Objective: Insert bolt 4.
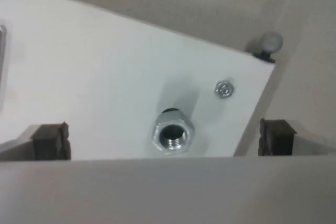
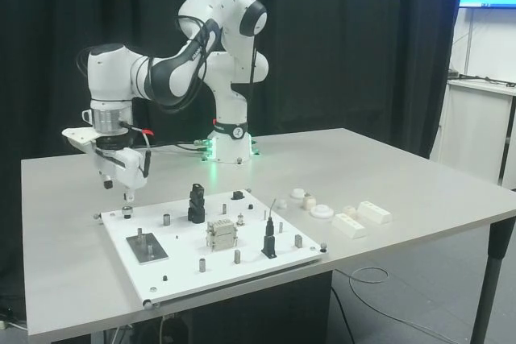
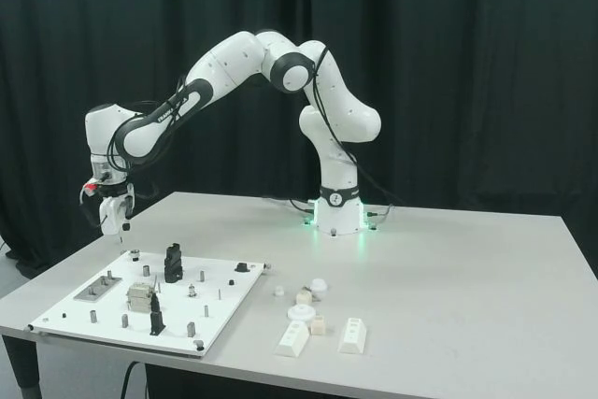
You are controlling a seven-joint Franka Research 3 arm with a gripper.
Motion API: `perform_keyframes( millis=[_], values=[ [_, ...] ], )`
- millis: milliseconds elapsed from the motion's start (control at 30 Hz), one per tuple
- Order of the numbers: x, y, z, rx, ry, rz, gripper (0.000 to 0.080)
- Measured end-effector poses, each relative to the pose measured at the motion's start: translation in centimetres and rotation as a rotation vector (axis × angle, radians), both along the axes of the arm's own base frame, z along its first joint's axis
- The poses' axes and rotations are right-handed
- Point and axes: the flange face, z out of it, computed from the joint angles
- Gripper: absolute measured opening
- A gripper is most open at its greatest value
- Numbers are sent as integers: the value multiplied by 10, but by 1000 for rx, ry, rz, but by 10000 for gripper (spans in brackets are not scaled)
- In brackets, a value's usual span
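Note:
A grey metal hex piece with a hollow threaded top [image 1: 173, 135] stands upright on the white board [image 1: 94, 66] near one corner. It shows as a small stud [image 2: 126, 213] at the board's far left corner, also visible from the other side [image 3: 134, 253]. My gripper [image 1: 163, 139] hangs above it, open, with the black fingertips [image 1: 50, 141] wide apart and nothing between them. From the room cameras the gripper [image 2: 117, 185] [image 3: 117, 221] is a short way above the board, apart from the stud.
A small hex nut [image 1: 224, 89] lies flat near the stud, and a grey knob [image 1: 270, 42] sits at the board's corner. Black connectors [image 2: 196, 202], a grey block [image 2: 146, 246] and several pegs stand on the board. White parts [image 2: 360, 217] lie on the table to its right.

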Motion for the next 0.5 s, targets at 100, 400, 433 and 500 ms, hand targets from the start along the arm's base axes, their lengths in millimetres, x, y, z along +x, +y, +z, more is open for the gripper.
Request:
perform_keyframes(
  millis=[100,400,433,500],
  values=[
    [-1,-3,4,0,-2,66,800],
    [-6,-11,14,-8,-15,194,800],
    [-7,-12,15,-8,-17,216,800],
    [-8,-12,17,-6,-20,269,800]
  ],
)
